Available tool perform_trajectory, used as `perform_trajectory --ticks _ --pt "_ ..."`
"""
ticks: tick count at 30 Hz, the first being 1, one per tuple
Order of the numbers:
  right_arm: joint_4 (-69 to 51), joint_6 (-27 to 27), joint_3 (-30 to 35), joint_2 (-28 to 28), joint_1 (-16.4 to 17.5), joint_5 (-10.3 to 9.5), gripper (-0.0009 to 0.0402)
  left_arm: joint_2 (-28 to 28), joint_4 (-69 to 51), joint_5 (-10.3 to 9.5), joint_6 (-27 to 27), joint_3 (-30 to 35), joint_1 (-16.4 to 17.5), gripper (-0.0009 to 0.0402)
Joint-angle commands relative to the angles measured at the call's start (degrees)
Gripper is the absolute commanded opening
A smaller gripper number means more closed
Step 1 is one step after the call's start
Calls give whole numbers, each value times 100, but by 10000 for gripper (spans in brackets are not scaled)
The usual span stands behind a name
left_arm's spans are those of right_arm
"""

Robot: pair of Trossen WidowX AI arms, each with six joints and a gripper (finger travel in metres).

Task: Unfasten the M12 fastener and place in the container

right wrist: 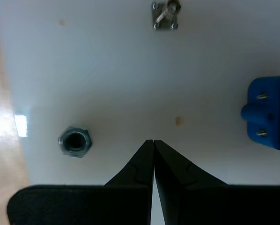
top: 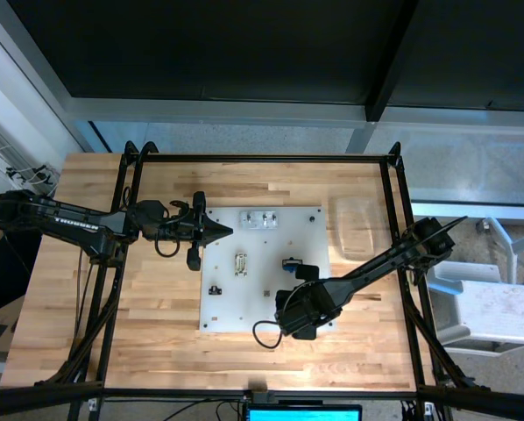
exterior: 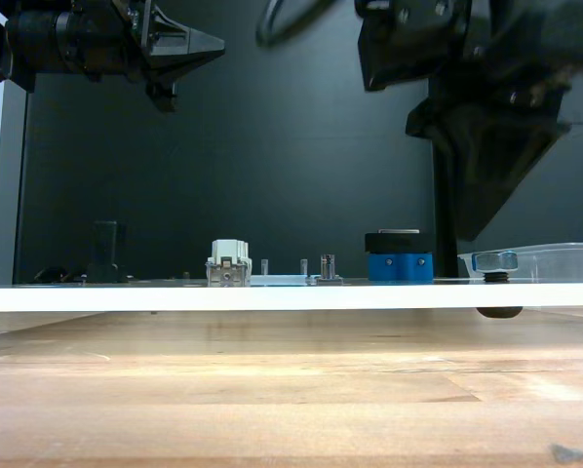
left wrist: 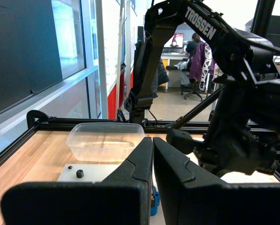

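Small silver hex nut [right wrist: 75, 141] on its black ribbed stud [exterior: 496, 277], near my empty, pressed-together right gripper [right wrist: 153, 140], I judge light, rigid, slick: pinch opposite flats; clear plastic tray [top: 357, 226] at its 1 o'clock; left gripper [top: 230, 231], also closed, over 9 o'clock edge of white board [top: 253, 307].

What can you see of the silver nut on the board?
The silver nut is a small hexagonal metal piece with a dark bore, sitting atop its black stud near the white board's edge, not in the container. Nothing touches it: the right tool hangs shut beside it; the left tool is shut over the board's far-left edge.
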Motion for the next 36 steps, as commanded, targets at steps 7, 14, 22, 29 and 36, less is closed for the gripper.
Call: perform_trajectory --ticks 7,14,22,29,36 --pt "-35 94 144 -4 11 -446 0 2 2 0 2 0 0 0" --pt "-125 896 417 -15 9 -780 0 2 -4 0 2 0 2 0" --pt "-568 1816 822 -15 4 -839 71 2 2 0 2 0 2 0" --pt "-667 2516 894 107 -79 -986 193 2 4 0 2 0 2 0" --pt "-595 2594 883 431 -133 -1132 258 2 0 2 2 0 2 0"
